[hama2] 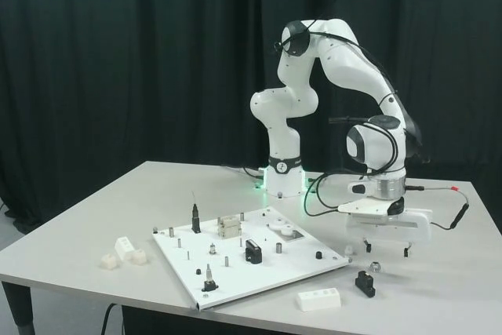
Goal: Remove Ethernet.
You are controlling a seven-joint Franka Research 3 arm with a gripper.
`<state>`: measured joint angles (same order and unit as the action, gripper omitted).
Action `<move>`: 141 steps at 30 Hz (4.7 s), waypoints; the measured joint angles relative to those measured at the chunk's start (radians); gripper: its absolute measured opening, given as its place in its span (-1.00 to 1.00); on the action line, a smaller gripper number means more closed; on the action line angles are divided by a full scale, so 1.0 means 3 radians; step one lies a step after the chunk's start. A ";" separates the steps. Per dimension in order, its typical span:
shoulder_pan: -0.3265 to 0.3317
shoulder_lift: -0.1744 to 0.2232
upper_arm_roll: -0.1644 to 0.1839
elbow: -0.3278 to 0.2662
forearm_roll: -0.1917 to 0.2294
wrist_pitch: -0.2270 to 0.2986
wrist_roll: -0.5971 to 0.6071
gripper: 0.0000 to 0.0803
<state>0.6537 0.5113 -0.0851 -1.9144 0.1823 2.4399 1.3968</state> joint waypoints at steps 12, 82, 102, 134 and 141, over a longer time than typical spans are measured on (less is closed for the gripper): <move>0.0044 -0.0092 -0.0016 0.0074 -0.0068 -0.0183 0.0098 0.99; 0.0124 -0.0176 -0.0120 0.0104 -0.0238 -0.0234 0.0174 0.99; 0.0124 -0.0232 -0.0146 0.0110 -0.0245 -0.0287 0.0174 0.99; 0.0124 -0.0306 -0.0354 0.0136 -0.0345 -0.0310 0.0189 0.99; 0.0124 -0.0305 -0.0517 0.0166 -0.0400 -0.0299 0.0238 0.99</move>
<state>0.6908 0.4199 -0.2400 -1.8647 0.0623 2.3504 1.4683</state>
